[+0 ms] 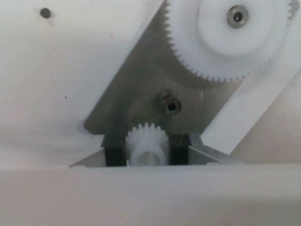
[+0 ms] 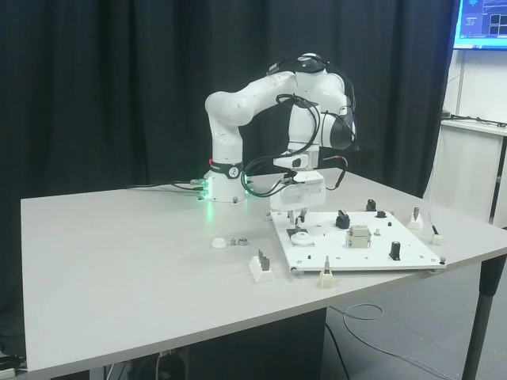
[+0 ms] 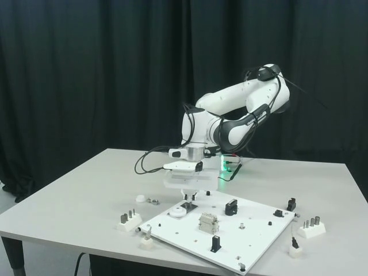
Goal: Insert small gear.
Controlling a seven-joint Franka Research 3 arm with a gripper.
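The gripper (image 1: 147, 149) pinches the small gear (image 1: 146, 143) between its black fingers (image 1: 114, 149), just above the grey plate (image 1: 131, 99) on the white board (image 3: 230, 236). The gear hangs near the peg (image 1: 172, 106), which stands beside the large gear (image 1: 230, 35) already seated on the plate.

To do the step well, the arm should centre the gear's bore over the peg, keep it level, then lower slowly, turning slightly if the teeth clash with those of the large gear. The gear appears to lie flat, its bore axis pointing down at the plate; being round, it has no long axis.
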